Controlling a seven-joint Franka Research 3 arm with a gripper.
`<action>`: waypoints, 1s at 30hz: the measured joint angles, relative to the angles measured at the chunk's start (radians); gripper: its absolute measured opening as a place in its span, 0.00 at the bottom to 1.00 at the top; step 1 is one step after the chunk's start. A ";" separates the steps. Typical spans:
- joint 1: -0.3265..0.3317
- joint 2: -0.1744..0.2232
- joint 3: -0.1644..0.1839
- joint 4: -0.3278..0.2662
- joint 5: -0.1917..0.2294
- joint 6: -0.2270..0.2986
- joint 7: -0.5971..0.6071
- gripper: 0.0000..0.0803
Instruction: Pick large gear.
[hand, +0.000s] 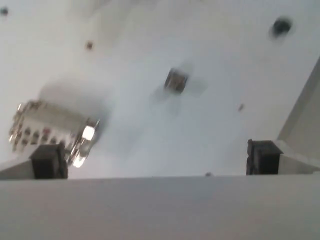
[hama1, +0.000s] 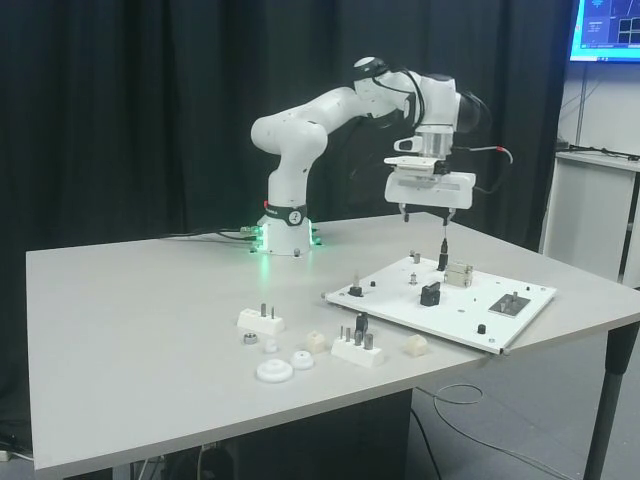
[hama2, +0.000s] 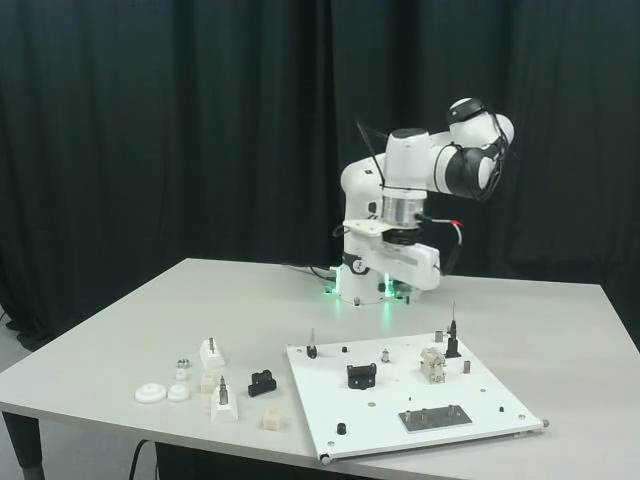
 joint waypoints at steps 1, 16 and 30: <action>-0.007 0.000 -0.001 0.001 -0.006 0.004 -0.014 1.00; -0.165 0.000 -0.005 0.039 -0.083 0.037 -0.224 1.00; -0.344 0.000 0.002 0.066 -0.111 0.067 -0.392 1.00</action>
